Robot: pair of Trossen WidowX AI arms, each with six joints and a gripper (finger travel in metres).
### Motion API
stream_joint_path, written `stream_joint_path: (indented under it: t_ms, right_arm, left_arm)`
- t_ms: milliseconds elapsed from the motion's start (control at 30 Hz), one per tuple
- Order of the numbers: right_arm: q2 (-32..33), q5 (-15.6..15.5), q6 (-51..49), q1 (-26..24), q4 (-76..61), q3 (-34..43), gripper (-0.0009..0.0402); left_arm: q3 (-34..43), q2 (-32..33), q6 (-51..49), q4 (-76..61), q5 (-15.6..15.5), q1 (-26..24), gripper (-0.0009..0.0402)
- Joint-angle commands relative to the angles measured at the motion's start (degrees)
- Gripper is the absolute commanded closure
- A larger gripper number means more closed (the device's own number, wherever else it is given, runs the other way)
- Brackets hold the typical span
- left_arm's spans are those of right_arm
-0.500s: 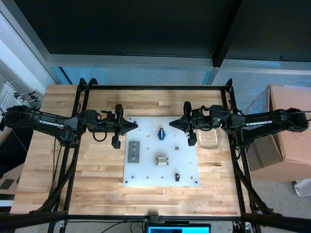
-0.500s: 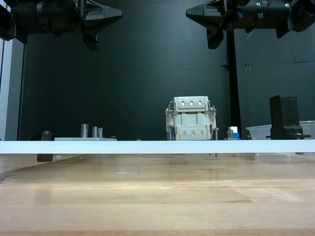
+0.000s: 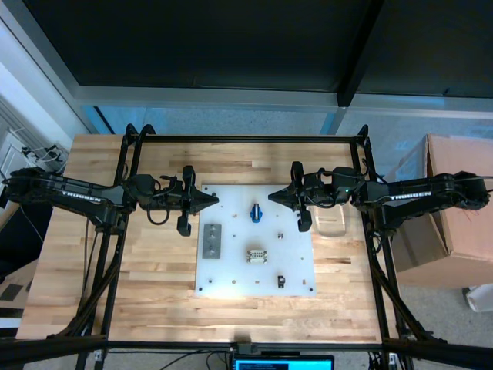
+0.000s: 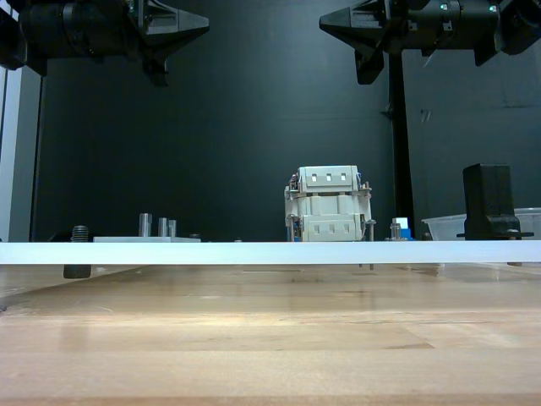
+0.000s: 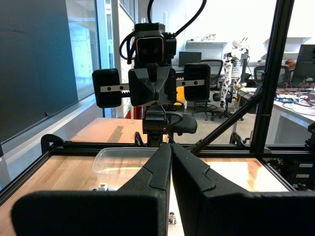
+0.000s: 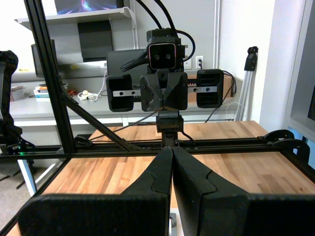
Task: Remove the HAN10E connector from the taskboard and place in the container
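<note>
HAN10E connector (image 3: 257,255) as the target: stands upright and, by the look of it, fully down in its seat near the middle of the white taskboard (image 3: 231,271), touched by neither hand. Shows in the low view as a pale grey two-tier housing, sitting level, with small metal fittings at its sides. Left hand (image 3: 212,199) hovering high over the board's far left part, pressed together and holding nothing. Right hand (image 3: 273,197) likewise high over the far right part, pressed together and empty, pointing inward at its twin. Judged to be the approach step, not yet begun. Better to work with the right hand, being nearer the clear plastic container (image 3: 335,227) that rests on the bench (image 3: 154,301) just beside the board's right edge. Spread the fingers wide before descending, tip the wrist to point down, and come in from directly overhead so as to clear the blue part (image 3: 256,212) beyond the connector and the small black block (image 3: 281,280) on its near side. Straddle the housing squarely, low enough for a firm bite, then squeeze. Pull straight up without rocking; expect resistance, and beware lifting the whole board along. Keep the left hand ready to press the board down if it does rise.
</note>
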Motion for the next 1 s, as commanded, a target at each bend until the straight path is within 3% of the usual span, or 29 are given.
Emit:
stream_joint_path:
  t_ms: [33,233,600,1000]
  right_arm:
    - [0.0,-0.5,0.7,0.1,-5.5,2.0,0.0393]
    - [0.4,-0.2,1.2,2.5,-25.9,10.6,0.0393]
    - [11.1,8.3,4.1,11.8,-57.6,28.4,0.0393]
    - [28.3,8.2,10.0,15.3,-83.5,48.2,0.0393]
  left_arm:
    - [0.0,0.0,0.0,0.0,0.0,0.0,0.0393]
    - [0.0,0.0,0.0,0.0,0.0,0.0,0.0393]
    - [0.0,0.0,0.0,0.0,0.0,0.0,0.0393]
    - [0.0,0.0,0.0,0.0,0.0,0.0,0.0393]
